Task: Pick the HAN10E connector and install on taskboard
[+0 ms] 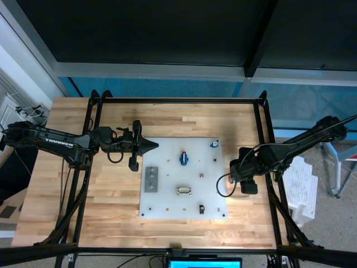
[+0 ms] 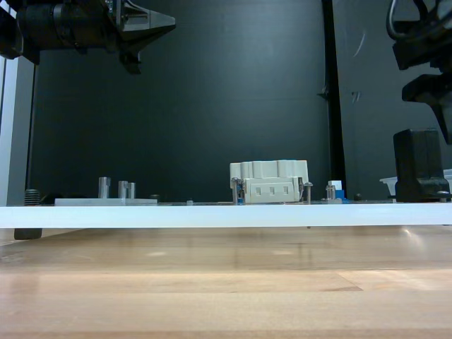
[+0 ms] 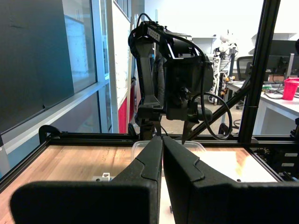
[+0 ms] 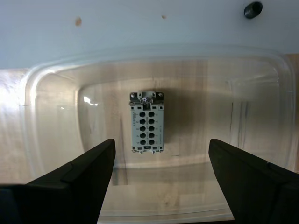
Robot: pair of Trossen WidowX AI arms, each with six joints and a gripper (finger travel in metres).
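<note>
Clear plastic tray (image 4: 56,74) on wooden table (image 1: 83,212) — grey metal block (image 1: 151,178) left of blue part (image 1: 184,158).

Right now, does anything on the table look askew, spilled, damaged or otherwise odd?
Nothing stands out. The connector lies flat in the clear tray, square between the fingers of the open right gripper above it. The left gripper hangs shut, raised near the white board's far left corner.

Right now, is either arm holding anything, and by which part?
Nothing is held. The right gripper is open above the connector lying in the tray; the left gripper is shut on nothing, up by the left edge of the board.
</note>
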